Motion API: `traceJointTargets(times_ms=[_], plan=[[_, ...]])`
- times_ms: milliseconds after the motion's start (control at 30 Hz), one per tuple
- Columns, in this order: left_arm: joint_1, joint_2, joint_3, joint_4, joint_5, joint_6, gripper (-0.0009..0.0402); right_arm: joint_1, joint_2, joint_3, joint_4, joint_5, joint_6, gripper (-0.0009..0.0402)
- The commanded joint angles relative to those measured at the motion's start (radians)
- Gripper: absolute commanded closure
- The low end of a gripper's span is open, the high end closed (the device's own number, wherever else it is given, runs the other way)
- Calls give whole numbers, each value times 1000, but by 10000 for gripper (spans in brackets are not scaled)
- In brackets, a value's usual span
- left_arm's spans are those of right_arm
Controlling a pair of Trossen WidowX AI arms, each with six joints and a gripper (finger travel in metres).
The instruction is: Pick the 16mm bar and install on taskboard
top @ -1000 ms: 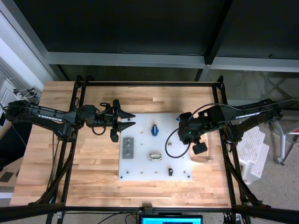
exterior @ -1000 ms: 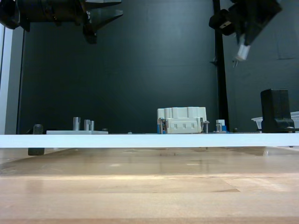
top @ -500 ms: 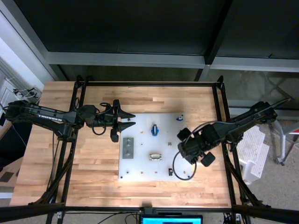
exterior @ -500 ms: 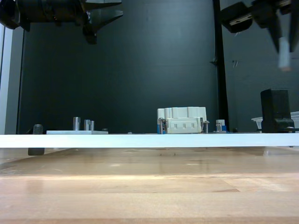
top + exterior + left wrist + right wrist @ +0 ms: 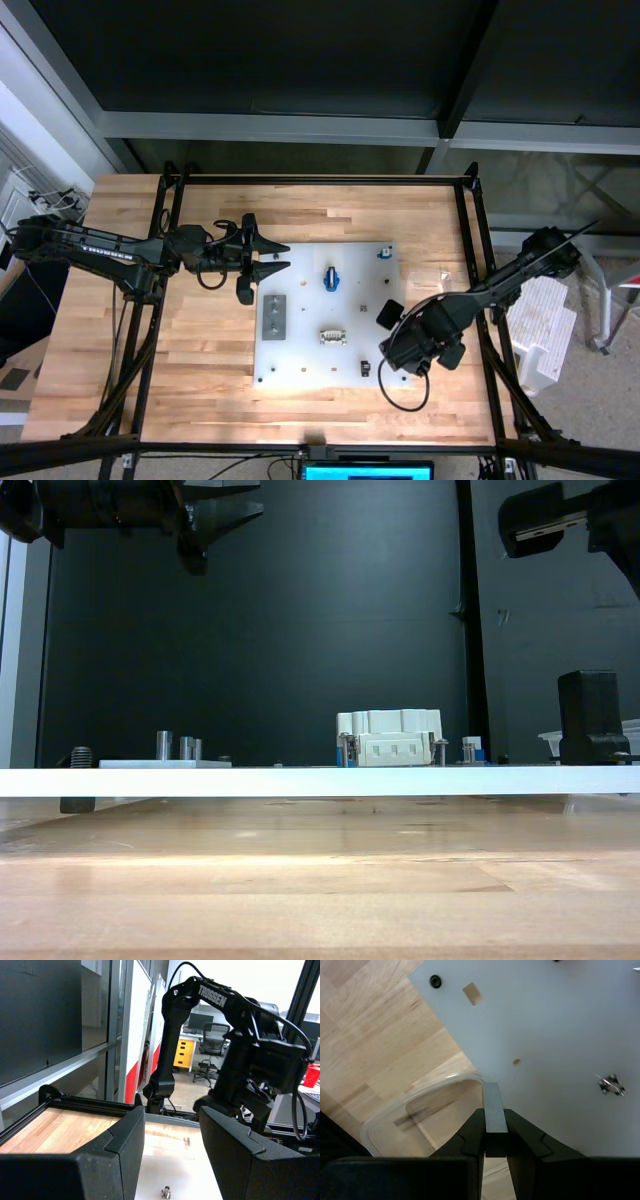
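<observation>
From above: a white board lies on a wooden table. The left gripper hovers by the board's far left corner. The right gripper hangs over its near right part. The bar cannot be made out here. A grey block with holes, likely the bar's seat, sits well apart on the board's left side.

From table height: both grippers are high above the board, the left gripper on one side and the right gripper at the other edge.

Left wrist camera: the left gripper is spread wide and holds nothing.

Right wrist camera: the right gripper is clenched on the grey bar, above the board's edge and a clear tray.

The carry should probably keep this height, pass over the white connector, and lower the bar only once it is lined up over its hole.
</observation>
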Motion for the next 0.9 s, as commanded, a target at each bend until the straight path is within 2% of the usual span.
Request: traceJointTargets(times_ms=[33,433,533,900], plan=[[0,0,1,0,0,1,245,22,21,3,9,43,-22,393],[0,0,1,0,0,0,246,60,144,120,22,48,-143,393],[0,0,1,0,0,0,246,74,158,119,39,74,-180,393],[0,0,1,0,0,0,246,135,158,77,93,74,-294,393]])
